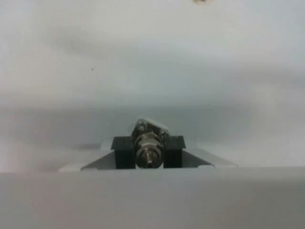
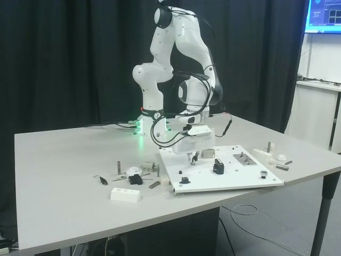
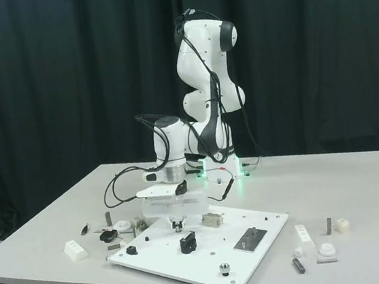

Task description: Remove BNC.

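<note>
In the wrist view a small metal BNC connector [image 1: 149, 147] sits between my two black fingertips [image 1: 123, 152], its end pointing toward the camera. The gripper [image 1: 149, 155] is shut on it, with a pad touching each side. In both room views the gripper [image 2: 194, 156] [image 3: 178, 223] hangs just above the rear part of the white board [image 2: 240, 180] [image 3: 203, 264], pointing down. The connector is too small to make out in either room view. Whether it touches the board cannot be told.
On the board are a black block [image 2: 217, 167] [image 3: 186, 242], a metal block [image 2: 206, 153] [image 3: 213, 219], a grey plate with pegs [image 2: 245, 158] [image 3: 249, 239] and a small knob [image 2: 262, 174]. Loose parts and a white block [image 2: 126, 194] [image 3: 76, 249] lie beside it.
</note>
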Robot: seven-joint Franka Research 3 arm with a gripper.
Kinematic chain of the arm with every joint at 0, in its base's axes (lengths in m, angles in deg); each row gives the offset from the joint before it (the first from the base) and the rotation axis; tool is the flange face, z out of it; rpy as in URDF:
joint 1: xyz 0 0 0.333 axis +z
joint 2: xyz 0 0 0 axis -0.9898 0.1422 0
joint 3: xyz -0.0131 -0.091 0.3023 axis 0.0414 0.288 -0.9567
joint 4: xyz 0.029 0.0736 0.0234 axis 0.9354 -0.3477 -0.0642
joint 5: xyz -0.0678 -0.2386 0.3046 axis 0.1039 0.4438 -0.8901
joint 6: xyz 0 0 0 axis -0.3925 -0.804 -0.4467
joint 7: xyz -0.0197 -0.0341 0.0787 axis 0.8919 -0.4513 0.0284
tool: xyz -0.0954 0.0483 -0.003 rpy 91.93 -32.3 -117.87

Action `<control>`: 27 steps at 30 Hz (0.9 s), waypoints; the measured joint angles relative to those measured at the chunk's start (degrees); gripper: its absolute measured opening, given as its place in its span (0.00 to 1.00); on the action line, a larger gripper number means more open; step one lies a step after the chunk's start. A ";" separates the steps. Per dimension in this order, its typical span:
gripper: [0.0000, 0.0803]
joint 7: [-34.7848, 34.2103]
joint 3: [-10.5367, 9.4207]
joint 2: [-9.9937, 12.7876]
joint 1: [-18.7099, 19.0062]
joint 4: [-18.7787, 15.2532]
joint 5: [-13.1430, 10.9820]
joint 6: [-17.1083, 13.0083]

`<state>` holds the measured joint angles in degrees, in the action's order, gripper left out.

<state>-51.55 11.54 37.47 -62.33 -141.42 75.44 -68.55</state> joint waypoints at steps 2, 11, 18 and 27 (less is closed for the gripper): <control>0.15 2.09 0.00 0.00 0.01 0.02 0.19 0.04; 0.15 10.58 -0.03 0.01 -0.01 0.23 0.68 0.55; 0.15 14.27 -0.04 0.17 -0.12 0.50 0.70 0.94; 0.15 21.18 -0.04 0.42 -0.21 1.19 0.71 2.18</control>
<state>-30.37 11.50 37.89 -62.54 -140.23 76.14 -66.37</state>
